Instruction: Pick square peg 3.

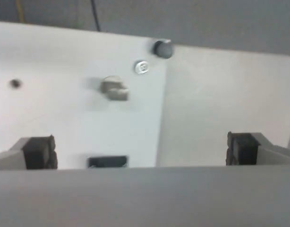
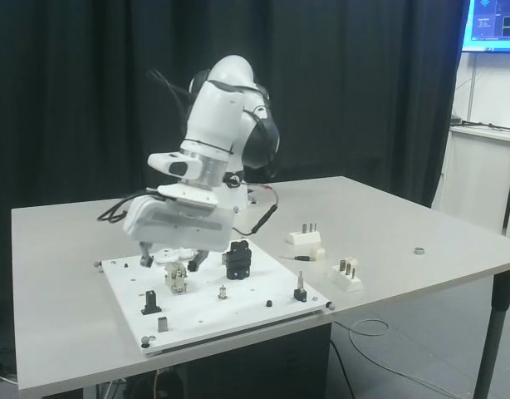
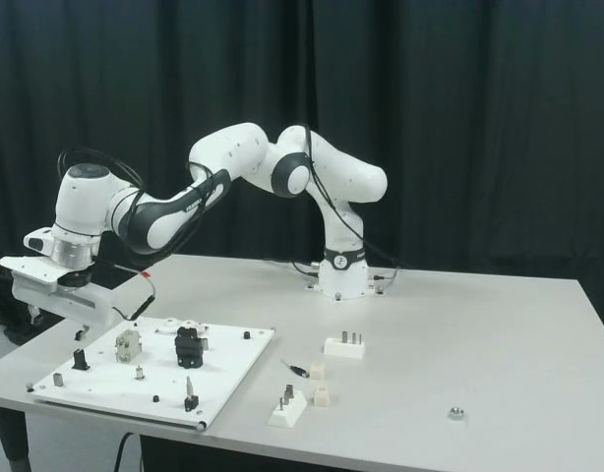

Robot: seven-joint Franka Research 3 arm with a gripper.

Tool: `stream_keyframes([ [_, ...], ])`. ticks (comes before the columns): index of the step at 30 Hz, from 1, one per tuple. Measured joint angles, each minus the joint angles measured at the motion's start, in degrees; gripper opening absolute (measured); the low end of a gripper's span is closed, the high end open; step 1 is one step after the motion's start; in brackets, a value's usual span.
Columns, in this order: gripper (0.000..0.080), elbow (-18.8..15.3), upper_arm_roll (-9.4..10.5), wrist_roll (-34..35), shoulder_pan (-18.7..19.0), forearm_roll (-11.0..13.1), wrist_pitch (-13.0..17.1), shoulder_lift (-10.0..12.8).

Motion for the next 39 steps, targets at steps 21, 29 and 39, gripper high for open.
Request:
stream_keyframes([
  [21, 0.0800, -0.1, 0.00, 8.5, 7.1, 0.2, -15.9, -3.1],
  [29, 0.0800, -0.3, 0.12, 12.4, 10.3, 0.2, -21.2, -3.9],
  [39, 0.0800, -0.4, 0.46, 17.8, 14.4, 0.2, -26.8, -4.4],
])
